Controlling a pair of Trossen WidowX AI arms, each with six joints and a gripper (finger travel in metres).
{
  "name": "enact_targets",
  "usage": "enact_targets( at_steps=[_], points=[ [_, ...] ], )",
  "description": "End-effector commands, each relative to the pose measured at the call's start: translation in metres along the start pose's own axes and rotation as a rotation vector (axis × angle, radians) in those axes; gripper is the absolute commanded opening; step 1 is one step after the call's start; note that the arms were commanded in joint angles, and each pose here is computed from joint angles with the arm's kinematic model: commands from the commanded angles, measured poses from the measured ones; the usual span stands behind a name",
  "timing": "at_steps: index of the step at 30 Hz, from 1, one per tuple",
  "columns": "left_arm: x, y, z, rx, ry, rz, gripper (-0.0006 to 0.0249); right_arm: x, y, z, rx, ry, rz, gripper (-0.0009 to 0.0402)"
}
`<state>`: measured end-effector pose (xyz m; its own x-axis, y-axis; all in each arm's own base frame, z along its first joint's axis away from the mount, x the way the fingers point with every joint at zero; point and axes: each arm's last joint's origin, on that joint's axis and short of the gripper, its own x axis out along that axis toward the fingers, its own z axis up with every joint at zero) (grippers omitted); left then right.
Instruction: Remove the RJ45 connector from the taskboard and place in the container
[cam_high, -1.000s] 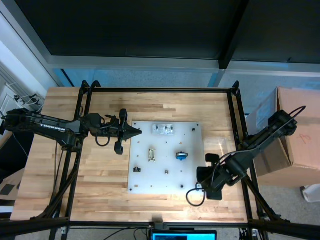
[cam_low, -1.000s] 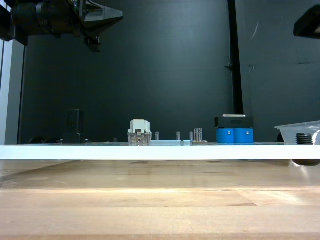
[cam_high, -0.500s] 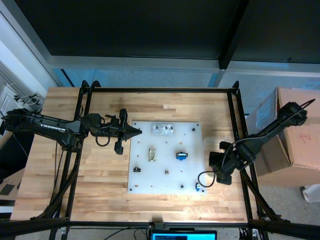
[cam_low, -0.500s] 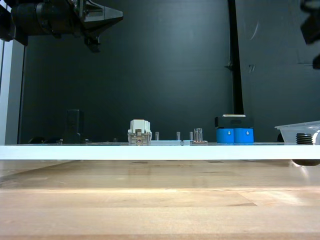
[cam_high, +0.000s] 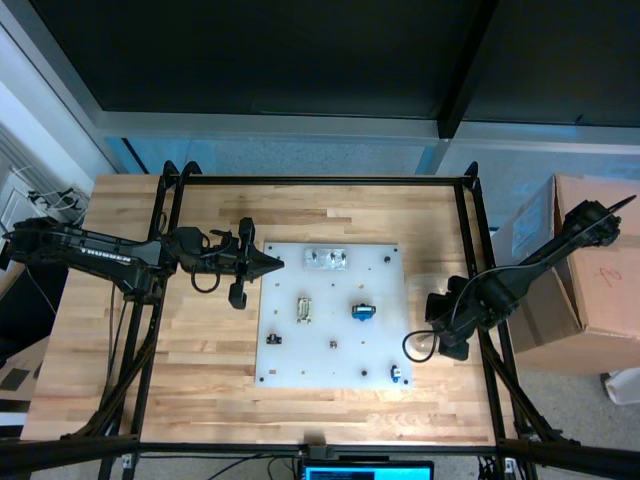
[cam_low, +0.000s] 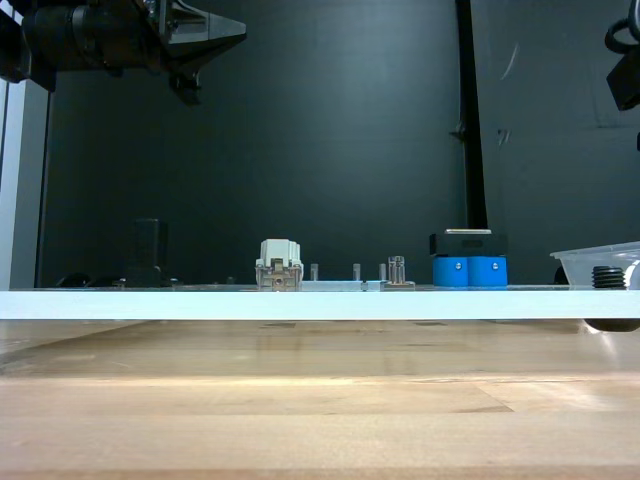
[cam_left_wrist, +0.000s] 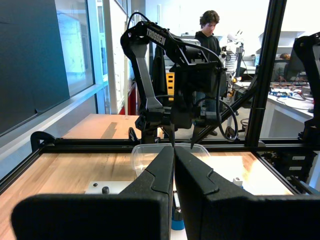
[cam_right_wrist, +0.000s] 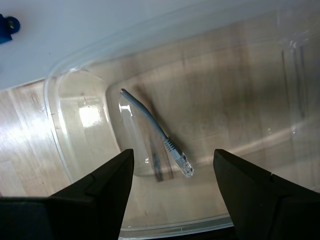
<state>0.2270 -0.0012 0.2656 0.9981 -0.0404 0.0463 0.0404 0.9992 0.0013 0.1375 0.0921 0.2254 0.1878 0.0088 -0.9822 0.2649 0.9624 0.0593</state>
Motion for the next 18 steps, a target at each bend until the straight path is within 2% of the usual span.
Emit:
enact_targets(
  at_steps=[1,3,14,18],
  points=[
    [0.000,0.000,0.000,0.000,0.000,0.000,0.0000,-0.008,-0.002,0.005,0.014,-0.079,-0.005,0.0226],
    [0.000,0.000,0.000,0.000,-0.001,0.000,0.0000,-0.014,-0.004,0.009,0.017,-0.136,0.002,0.0225],
    [0.000,0.000,0.000,0.000,-0.001,0.000,0.0000,-0.042,-0.011,0.042,-0.055,-0.544,0.126,0.0184],
    [0.000,0.000,0.000,0.000,-0.001,0.000,0.0000,-0.051,-0.016,0.058,-0.093,-0.689,0.141,0.0168]
  ],
)
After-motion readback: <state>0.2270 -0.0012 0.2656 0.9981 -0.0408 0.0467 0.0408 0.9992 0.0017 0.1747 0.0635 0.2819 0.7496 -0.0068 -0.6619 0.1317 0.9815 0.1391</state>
